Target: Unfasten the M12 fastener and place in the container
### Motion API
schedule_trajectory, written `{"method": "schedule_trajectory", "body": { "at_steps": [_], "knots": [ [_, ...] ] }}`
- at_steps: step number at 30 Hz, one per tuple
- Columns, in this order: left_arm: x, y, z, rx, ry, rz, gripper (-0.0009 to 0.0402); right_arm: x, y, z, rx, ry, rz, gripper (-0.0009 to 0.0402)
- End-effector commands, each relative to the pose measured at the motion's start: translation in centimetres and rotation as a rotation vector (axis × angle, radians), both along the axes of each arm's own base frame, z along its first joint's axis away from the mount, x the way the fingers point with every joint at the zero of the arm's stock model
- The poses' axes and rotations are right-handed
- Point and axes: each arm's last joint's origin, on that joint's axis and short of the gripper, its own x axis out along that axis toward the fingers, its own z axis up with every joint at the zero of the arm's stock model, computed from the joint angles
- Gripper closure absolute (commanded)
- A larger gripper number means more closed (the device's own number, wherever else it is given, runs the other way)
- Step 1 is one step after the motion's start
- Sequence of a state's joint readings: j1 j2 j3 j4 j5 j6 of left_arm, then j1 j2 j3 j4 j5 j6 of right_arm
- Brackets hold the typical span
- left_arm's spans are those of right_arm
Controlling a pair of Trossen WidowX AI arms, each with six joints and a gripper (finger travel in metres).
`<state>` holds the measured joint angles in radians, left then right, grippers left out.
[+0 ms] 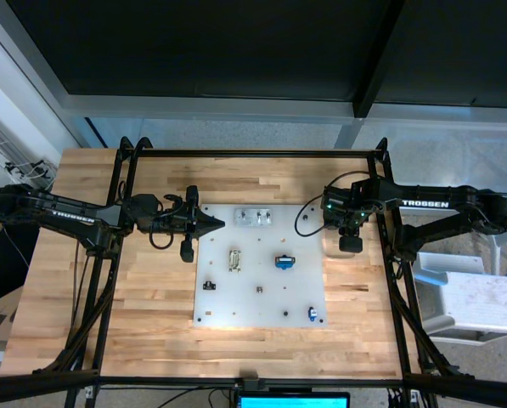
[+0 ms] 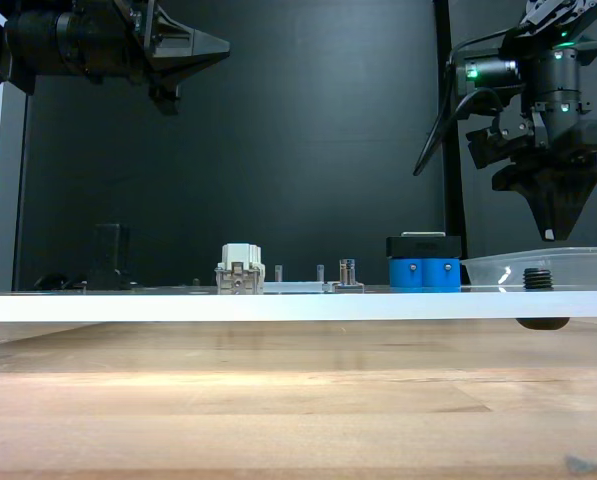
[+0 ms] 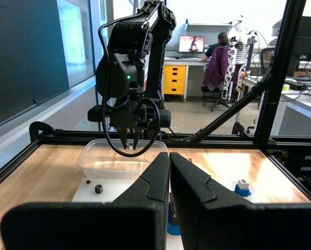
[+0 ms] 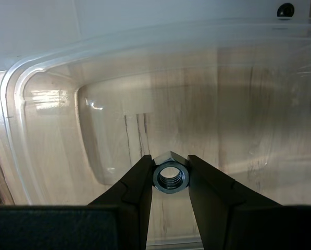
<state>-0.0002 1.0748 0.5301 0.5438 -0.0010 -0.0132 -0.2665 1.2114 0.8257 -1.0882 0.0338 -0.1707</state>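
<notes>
Right gripper (image 4: 170, 161) is pinching the M12 nut (image 4: 171, 177) over the container (image 4: 40, 130); left gripper (image 1: 221, 223) (jaws closed) is hovering mid-left

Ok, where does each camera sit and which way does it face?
High: above near edge, looking down on the board; both arms.
Low: table level, looking across; left gripper high, right gripper above the container.
Left wrist: on left arm, facing the right arm.
Right wrist: looking into the container; gripper shut on the nut.
Low and left wrist share the bare stud.
</notes>
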Motion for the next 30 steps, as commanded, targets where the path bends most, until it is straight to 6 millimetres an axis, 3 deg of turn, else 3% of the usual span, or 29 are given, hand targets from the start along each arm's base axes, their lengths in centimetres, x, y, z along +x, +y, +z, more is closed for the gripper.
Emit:
{"method": "schedule_trajectory", "body": {
  "at_steps": [1,16,23,30],
  "knots": [
    [0.01,0.00,0.00,0.000,0.000,0.000,0.0393,-0.02,-0.01,-0.01,0.000,0.004,-0.002,0.0349],
    [0.01,0.01,0.00,0.000,0.000,0.000,0.0393,-0.04,-0.04,-0.03,0.000,0.007,-0.008,0.0190],
    [0.01,0.01,0.00,0.000,0.000,0.000,0.0393,-0.06,-0.12,-0.02,-0.030,0.015,-0.011,0.0158],
    [0.01,0.01,0.00,0.000,0.000,0.000,0.0393,-0.06,-0.14,-0.02,-0.033,0.015,-0.011,0.0154]
  ]
}}
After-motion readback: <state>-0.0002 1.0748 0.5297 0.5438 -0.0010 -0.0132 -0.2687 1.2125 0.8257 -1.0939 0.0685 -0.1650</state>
